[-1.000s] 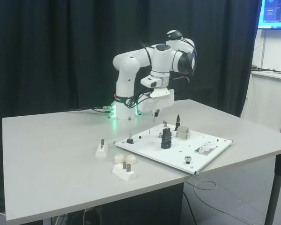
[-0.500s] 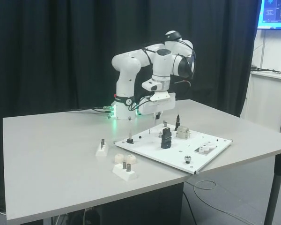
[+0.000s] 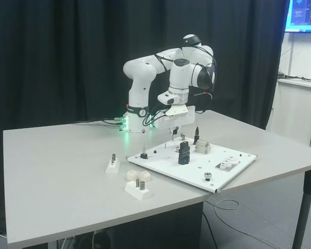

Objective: Insert round peg 2.

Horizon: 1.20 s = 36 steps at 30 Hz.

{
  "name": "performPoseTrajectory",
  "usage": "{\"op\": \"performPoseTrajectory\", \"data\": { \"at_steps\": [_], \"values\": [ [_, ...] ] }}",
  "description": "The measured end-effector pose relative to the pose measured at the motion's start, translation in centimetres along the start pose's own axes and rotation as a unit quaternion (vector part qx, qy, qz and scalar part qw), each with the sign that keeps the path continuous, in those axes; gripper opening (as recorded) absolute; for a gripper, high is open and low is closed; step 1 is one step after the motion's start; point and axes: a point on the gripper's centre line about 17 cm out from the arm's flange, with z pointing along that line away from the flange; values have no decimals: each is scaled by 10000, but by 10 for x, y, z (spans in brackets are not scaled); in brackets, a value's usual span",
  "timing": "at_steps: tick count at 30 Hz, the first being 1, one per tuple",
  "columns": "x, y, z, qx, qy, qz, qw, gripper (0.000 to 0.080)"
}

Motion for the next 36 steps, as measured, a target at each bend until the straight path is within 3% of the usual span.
{"op": "performPoseTrajectory", "data": {
  "at_steps": [22,36],
  "values": [
    [-1,-11,3,51,45,272,9996,70],
    [-8,-14,21,157,-30,371,9992,70]
  ]
}}
